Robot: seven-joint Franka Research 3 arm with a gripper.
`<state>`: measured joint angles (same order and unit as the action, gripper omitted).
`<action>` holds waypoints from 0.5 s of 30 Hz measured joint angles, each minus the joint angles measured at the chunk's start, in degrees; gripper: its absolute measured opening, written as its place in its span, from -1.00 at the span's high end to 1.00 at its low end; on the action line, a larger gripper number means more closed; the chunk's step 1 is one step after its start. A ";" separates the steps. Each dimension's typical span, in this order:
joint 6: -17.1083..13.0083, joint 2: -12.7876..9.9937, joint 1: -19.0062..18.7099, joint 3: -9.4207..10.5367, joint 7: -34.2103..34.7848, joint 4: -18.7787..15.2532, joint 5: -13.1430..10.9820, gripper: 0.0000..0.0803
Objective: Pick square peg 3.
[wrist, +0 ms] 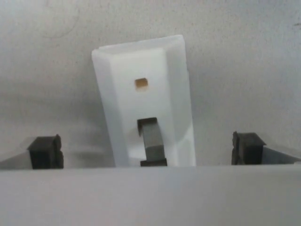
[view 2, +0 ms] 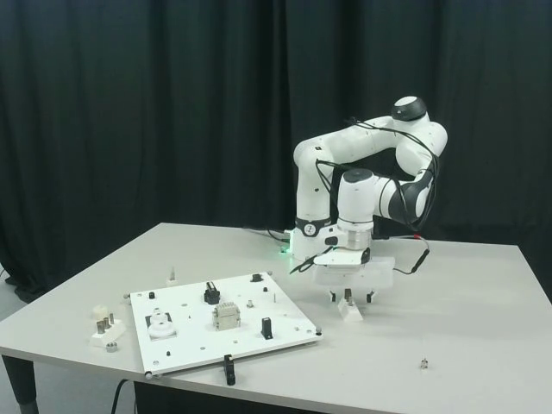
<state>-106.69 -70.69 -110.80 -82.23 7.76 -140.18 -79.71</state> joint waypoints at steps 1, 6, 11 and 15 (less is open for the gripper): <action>-0.09 0.00 0.00 0.07 0.00 -0.03 -0.12 -0.99; -0.41 0.00 0.00 0.29 0.00 -0.20 -0.85 -0.99; -0.41 0.00 0.00 0.33 0.00 -0.30 -0.91 -0.69; -0.41 0.00 0.02 0.33 0.00 -0.35 -0.91 -0.15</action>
<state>-107.10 -70.69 -110.78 -81.90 7.76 -140.53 -80.62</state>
